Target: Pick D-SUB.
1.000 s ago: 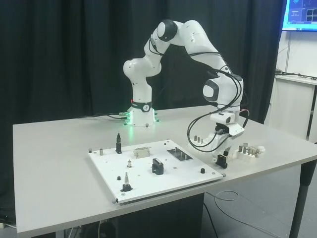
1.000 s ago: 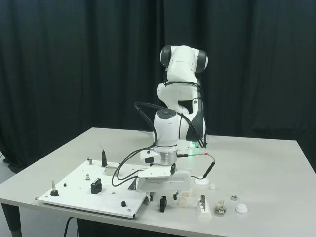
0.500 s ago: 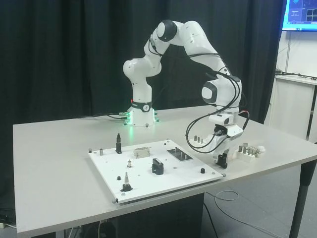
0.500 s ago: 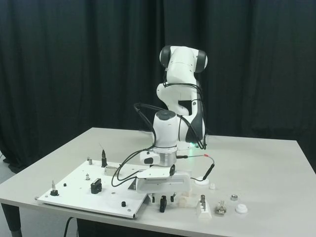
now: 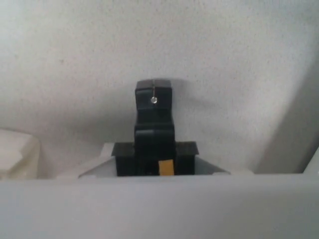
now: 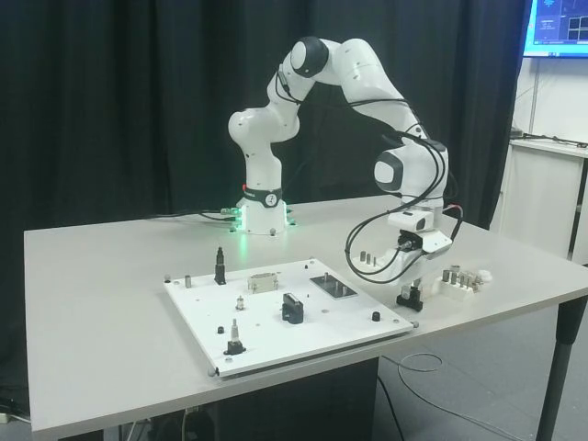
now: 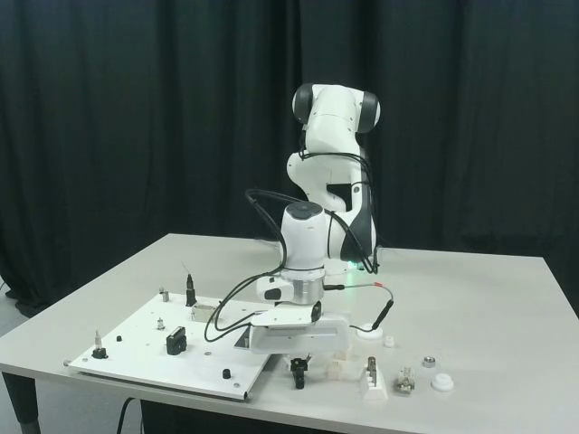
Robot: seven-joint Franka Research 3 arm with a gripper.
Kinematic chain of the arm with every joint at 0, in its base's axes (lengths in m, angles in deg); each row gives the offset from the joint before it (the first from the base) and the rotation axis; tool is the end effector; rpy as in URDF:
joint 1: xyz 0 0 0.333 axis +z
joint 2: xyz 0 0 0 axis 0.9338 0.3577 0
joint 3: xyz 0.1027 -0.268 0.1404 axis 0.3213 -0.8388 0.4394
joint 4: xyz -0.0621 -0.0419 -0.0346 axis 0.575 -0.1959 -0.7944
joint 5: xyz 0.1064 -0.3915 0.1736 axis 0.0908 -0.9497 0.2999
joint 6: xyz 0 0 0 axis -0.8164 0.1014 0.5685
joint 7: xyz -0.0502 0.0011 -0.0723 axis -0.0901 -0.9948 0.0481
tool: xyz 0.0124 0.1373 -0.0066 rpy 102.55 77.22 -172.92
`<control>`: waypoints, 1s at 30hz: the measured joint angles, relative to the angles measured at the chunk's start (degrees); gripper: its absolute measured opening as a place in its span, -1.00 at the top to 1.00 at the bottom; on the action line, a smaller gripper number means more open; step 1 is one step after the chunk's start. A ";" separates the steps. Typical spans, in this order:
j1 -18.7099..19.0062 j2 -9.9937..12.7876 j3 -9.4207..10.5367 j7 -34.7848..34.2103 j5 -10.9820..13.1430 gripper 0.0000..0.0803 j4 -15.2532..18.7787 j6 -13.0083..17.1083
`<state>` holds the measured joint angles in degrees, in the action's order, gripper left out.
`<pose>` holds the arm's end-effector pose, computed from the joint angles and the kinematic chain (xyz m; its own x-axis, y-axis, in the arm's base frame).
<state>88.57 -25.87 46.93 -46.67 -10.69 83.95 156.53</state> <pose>0.6985 0.0628 0.1378 0.9148 -0.4013 0.0460 -0.4031 -0.9143 0.0395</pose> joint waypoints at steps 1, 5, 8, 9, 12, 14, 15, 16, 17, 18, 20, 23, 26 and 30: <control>0.00 0.00 0.01 0.00 0.00 0.59 0.00 0.00; 0.00 0.00 0.02 0.00 0.00 0.59 0.00 0.00; 0.00 0.00 0.03 0.00 0.00 0.61 -0.03 0.00; 0.00 0.00 0.04 0.00 0.00 0.61 -0.05 0.00; 0.00 -0.05 0.04 0.00 0.00 0.61 -0.20 0.00; 0.00 -0.15 0.04 0.00 0.00 0.61 -0.33 0.00; 0.00 -0.22 0.04 0.00 0.00 0.61 -0.37 0.00; 0.00 -0.32 0.03 0.00 0.00 0.61 -0.42 0.00; 0.00 -0.43 0.02 0.00 0.00 0.61 -0.44 -0.01; 0.00 -0.57 0.01 -0.04 0.00 0.61 -0.46 -0.03; -0.02 -0.94 -0.02 -0.24 0.00 0.61 -0.46 -0.23; -0.05 -1.59 -0.10 -0.74 0.00 0.61 -0.46 -0.82; -0.07 -2.24 -0.19 -1.16 -0.05 0.61 -0.46 -1.49; -0.13 -3.05 -0.28 -1.35 -0.05 0.61 -0.46 -2.44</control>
<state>88.43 -28.92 46.66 -48.02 -10.74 83.49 154.09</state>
